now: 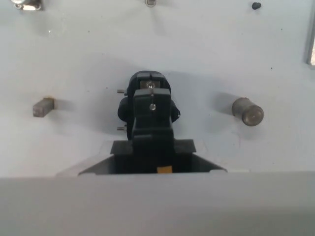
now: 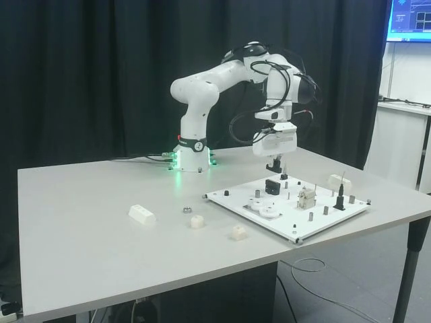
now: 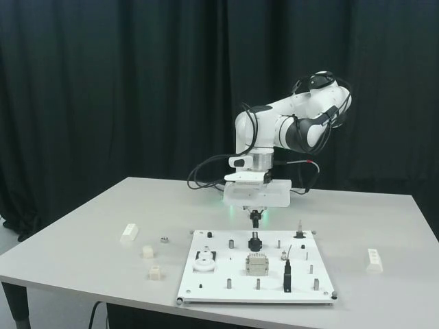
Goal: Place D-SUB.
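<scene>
Right now the claw [image 2: 276,163] hangs just above the white board [image 3: 219,288], straight over the black plug [image 1: 147,101] sitting near the board's middle. Whether its fingers are spread or pinching, I cannot tell. The plug lies directly below.

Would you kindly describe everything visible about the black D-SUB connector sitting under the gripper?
The black D-SUB connector looks like a moulded plastic plug with a rounded hood and two small metal screws projecting from one side. It stands on the white board, near its middle, directly beneath the gripper. The room views show the gripper above it with a gap, so nothing but the board appears to touch it. Its contact face is hidden.
</scene>
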